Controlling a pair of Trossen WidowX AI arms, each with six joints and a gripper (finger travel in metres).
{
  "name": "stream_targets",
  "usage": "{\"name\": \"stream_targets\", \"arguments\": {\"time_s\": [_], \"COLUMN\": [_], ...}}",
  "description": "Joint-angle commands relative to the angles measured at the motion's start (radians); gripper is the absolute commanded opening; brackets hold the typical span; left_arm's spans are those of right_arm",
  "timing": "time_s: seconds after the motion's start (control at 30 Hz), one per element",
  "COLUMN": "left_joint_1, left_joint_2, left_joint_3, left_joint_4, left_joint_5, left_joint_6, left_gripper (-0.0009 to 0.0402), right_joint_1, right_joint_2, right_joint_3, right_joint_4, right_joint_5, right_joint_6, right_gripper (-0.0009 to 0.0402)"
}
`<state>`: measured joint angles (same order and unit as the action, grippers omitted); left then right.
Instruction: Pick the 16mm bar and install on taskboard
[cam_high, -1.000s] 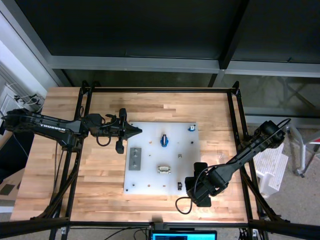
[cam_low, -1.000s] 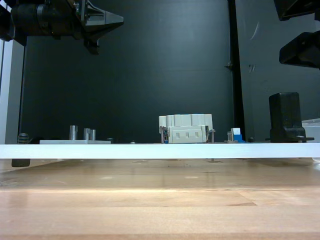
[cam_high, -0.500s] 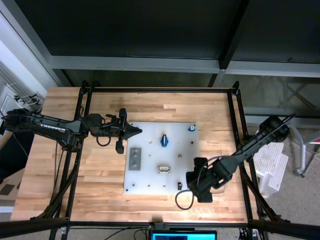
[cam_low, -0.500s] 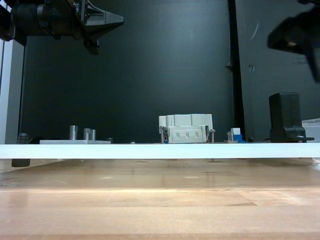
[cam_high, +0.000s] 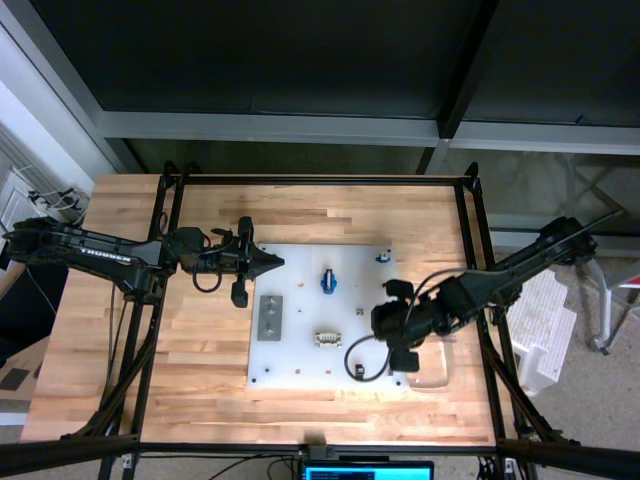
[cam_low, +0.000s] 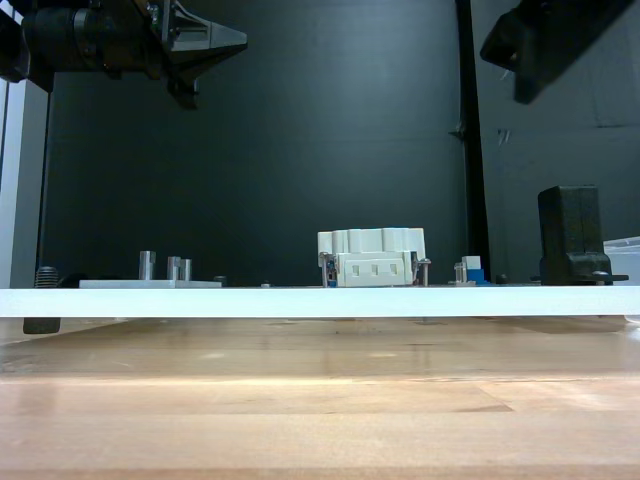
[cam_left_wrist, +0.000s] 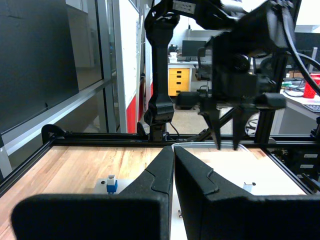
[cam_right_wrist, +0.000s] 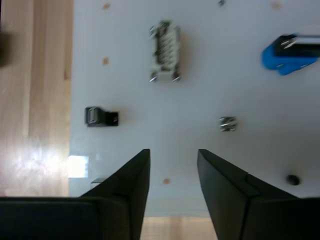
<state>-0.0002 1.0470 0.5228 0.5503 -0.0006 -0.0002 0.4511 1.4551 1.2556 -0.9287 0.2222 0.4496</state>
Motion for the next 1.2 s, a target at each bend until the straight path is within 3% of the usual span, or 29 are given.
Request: {"name": "stream_targets", "arguments": {"time_s": [0.03,0.3,0.7,0.8,0.97,1.07,1.2], "left_joint_1": [0.000,0.000,0.000,0.000,0.000,0.000,0.000], "left_joint_2": [0.000,0.000,0.000,0.000,0.000,0.000,0.000], "left_joint_3": [0.000,0.000,0.000,0.000,0.000,0.000,0.000], "left_joint_4": [0.000,0.000,0.000,0.000,0.000,0.000,0.000], "left_joint_5": [0.000,0.000,0.000,0.000,0.000,0.000,0.000], "left_joint_6": [0.000,0.000,0.000,0.000,0.000,0.000,0.000], "left_gripper": [0.0000,0.0000,0.0000,0.0000,0.0000,0.0000,0.0000], "right_joint_1": [-0.043,-0.150,-0.270,-0.298,-0.345,-0.371,-0.391], "right_joint_2": [-0.044,-0.149,-0.323,-0.353,-0.386,-0.394,-0.408], "right_joint_3": [-0.022,-0.080,-0.264,-0.305,-0.361,-0.378,-0.412], "right_joint_4": [0.022,0.127,0.425,0.494,0.613,0.678,0.796], "right_joint_5": [0.023,0.022,0.009,-0.038,-0.072,-0.118,-0.124], "right_joint_6": [-0.026,-0.142,-0.333,-0.357,-0.381,-0.406,-0.419], "right_gripper": [0.0082,-0.0003,0.0000,0.0000,0.0000,0.0000,0.0000]}}
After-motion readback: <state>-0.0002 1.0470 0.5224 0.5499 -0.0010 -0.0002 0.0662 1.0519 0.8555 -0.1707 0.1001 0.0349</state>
